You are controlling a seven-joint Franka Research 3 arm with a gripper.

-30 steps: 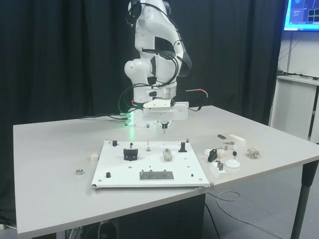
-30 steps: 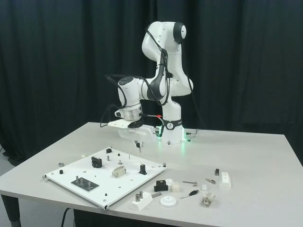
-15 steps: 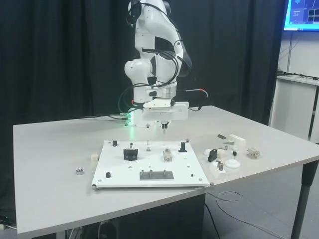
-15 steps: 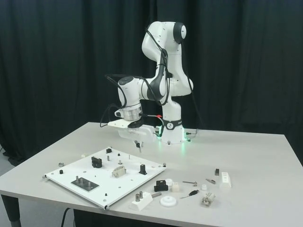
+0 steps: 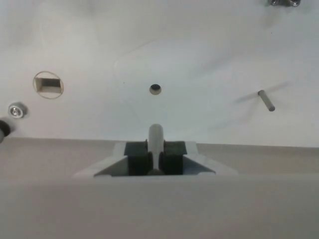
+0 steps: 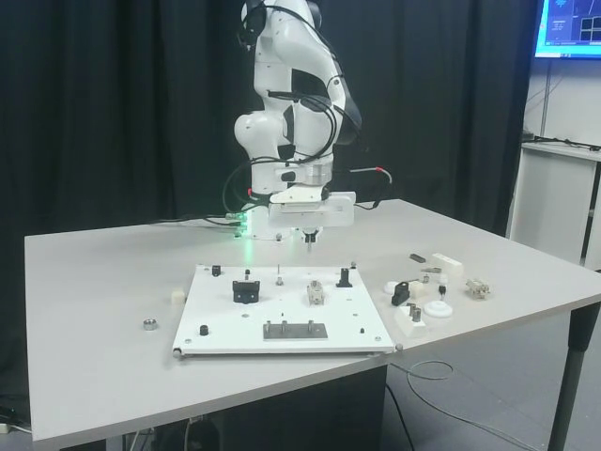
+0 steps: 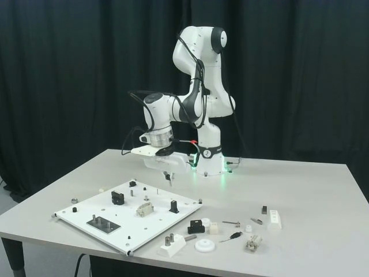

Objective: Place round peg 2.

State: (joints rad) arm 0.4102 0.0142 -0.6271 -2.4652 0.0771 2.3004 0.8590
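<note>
Nearest the first room camera: white assembly board (image 6: 282, 315) lying flat on the grey surface (image 6: 94, 282), carrying a grey block with upright pins (image 6: 294, 329) at its near edge, then a black fixture (image 6: 247, 290) and a small upright post (image 6: 279, 278) further back. At 3 o'clock from the board, loose parts (image 6: 427, 287) scattered on the surface; at 9 o'clock, a small ring (image 6: 148, 324) lying apart.

Beyond the board's middle, above its far edge: jaws (image 6: 308, 238) pressed onto round peg 2 (image 5: 155, 142), held upright, clear of the board. Seen from the wrist, peg tip lined up close to a small round hole (image 5: 155, 89) in the board, a rectangular slot (image 5: 48, 84) and a thin pin (image 5: 266, 100) off to either side.

Furthest back: white arm (image 7: 196, 104) rising from its base, green light (image 6: 242, 228) glowing at the foot, black curtain behind.
</note>
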